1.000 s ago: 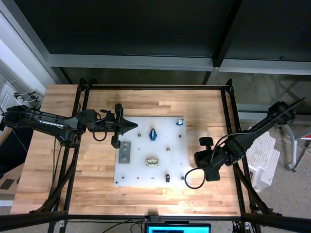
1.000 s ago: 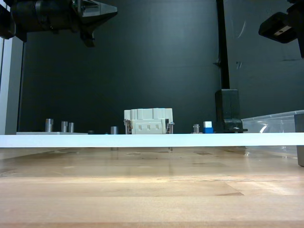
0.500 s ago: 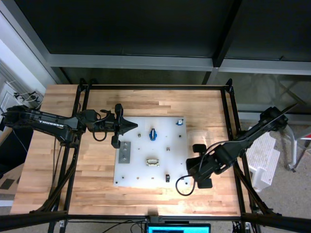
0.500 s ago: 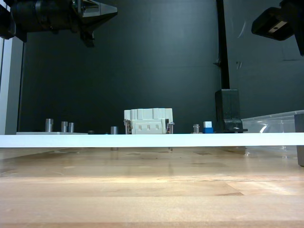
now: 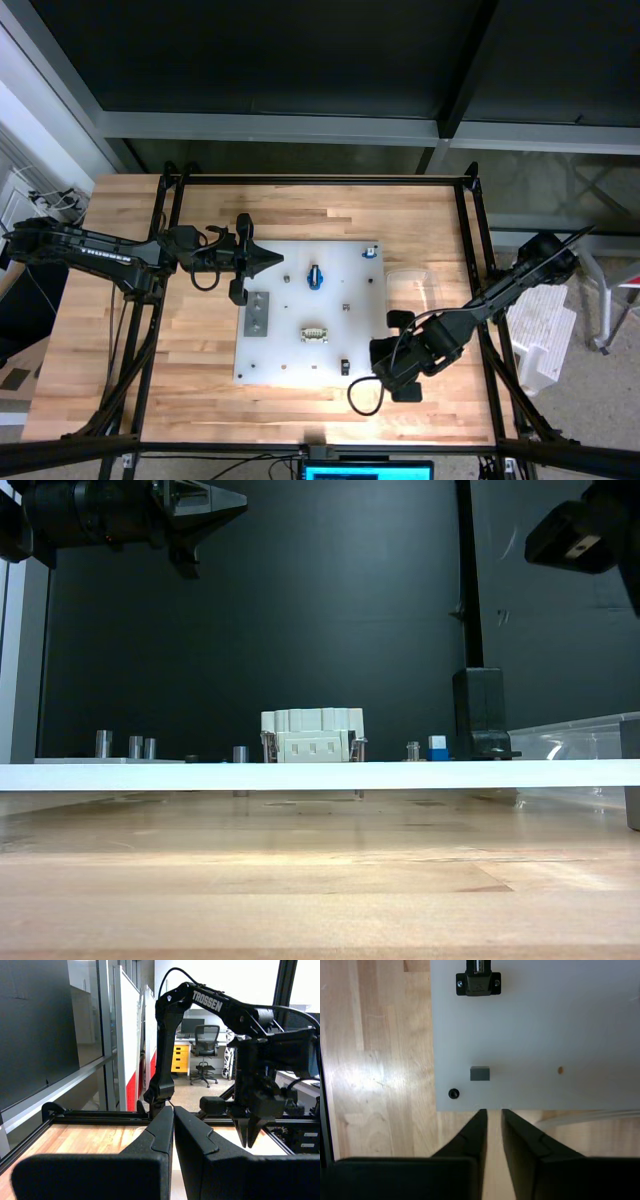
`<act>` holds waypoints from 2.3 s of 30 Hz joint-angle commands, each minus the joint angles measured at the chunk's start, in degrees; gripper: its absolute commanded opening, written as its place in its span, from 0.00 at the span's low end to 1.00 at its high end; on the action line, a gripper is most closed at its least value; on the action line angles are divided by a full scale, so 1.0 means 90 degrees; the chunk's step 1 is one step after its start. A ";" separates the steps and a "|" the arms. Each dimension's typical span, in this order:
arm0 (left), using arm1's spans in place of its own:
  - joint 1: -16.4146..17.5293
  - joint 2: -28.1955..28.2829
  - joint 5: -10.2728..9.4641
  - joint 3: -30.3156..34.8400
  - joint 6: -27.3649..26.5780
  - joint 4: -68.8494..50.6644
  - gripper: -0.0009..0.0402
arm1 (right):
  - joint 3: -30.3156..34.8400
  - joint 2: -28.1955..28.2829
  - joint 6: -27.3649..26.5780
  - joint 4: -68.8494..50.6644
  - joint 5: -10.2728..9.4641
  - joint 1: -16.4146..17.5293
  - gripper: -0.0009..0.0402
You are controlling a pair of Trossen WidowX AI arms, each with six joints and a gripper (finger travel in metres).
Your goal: Remove the 16mm bar from the taskboard and place in the container
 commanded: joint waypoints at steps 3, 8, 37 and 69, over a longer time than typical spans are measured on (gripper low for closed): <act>0.0000 0.0000 0.0000 0.0002 0.0000 0.0002 0.02 | -0.0005 0.0372 0.0126 0.0170 0.0012 0.0002 0.33; 0.0002 0.0000 0.0000 0.0002 0.0000 0.0002 0.02 | -0.0005 0.0663 0.0168 0.0253 0.0078 0.0000 0.48; 0.0000 0.0000 -0.0002 0.0002 0.0000 0.0000 0.02 | -0.0214 0.1039 -0.0226 0.0971 0.0219 -0.0034 0.35; 0.0002 0.0000 0.0000 0.0002 0.0002 0.0002 0.02 | -0.0146 0.0240 -0.0393 0.0682 0.0219 -0.0046 0.07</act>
